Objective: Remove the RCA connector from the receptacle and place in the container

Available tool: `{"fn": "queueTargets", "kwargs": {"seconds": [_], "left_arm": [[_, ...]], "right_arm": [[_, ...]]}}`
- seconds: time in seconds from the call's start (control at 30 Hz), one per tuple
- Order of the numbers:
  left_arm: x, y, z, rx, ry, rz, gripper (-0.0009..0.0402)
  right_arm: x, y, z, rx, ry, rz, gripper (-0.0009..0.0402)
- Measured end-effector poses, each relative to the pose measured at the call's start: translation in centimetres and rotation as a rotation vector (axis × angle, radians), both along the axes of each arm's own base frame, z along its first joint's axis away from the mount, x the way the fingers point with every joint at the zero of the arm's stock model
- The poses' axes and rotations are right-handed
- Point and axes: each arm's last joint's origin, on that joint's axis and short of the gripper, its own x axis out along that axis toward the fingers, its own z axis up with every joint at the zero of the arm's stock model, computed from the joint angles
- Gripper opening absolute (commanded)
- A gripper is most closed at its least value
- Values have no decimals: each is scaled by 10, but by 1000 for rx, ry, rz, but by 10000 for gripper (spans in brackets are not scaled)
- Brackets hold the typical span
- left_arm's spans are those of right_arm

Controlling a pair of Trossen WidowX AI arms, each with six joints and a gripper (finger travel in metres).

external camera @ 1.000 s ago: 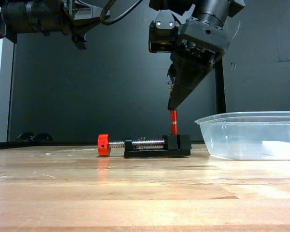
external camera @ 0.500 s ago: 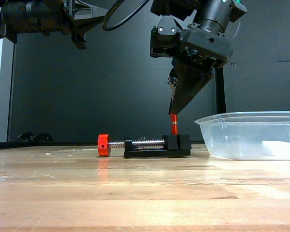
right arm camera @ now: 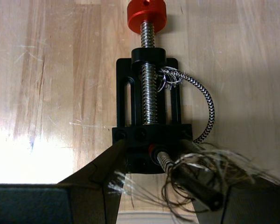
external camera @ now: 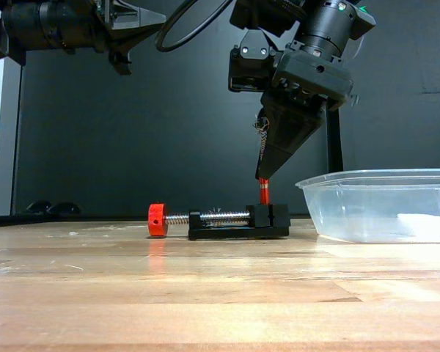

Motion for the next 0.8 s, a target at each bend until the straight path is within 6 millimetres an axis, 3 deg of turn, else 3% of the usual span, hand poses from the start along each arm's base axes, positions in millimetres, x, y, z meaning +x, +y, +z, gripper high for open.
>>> {"fn": "queueTargets", "kwargs": {"seconds": [0.3,0.8], "left_arm": [[0,0,0,0,1,0,0],[0,0,0,0,1,0,0]], "right_arm": [[-2,-1,-4,-3,9,-3,93],[0,-1,-3,1,-9,-1,35]]}}
